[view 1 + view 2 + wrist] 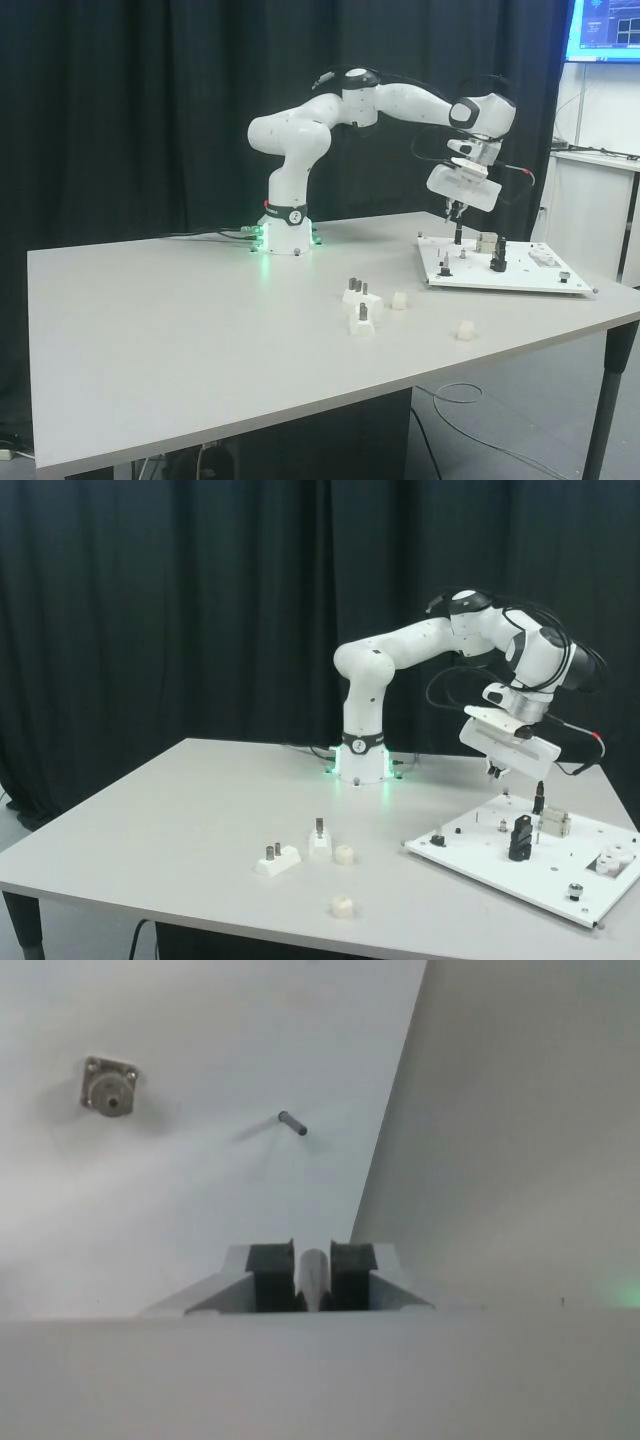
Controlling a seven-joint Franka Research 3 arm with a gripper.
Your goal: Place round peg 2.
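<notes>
White round peg upright, gripped between claw fingers.

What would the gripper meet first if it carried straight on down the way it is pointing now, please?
Most likely the white board. The gripper, shut on the round peg, points down over the board's near corner. In the wrist view, bare board lies beyond the peg; exact depth is unclear.

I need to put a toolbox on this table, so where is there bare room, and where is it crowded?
The widest bare stretch of the grey table runs from the arm's base out to the far side, away from the white board. It is crowded at the small white holders near the front edge, and on the board under the gripper.
</notes>
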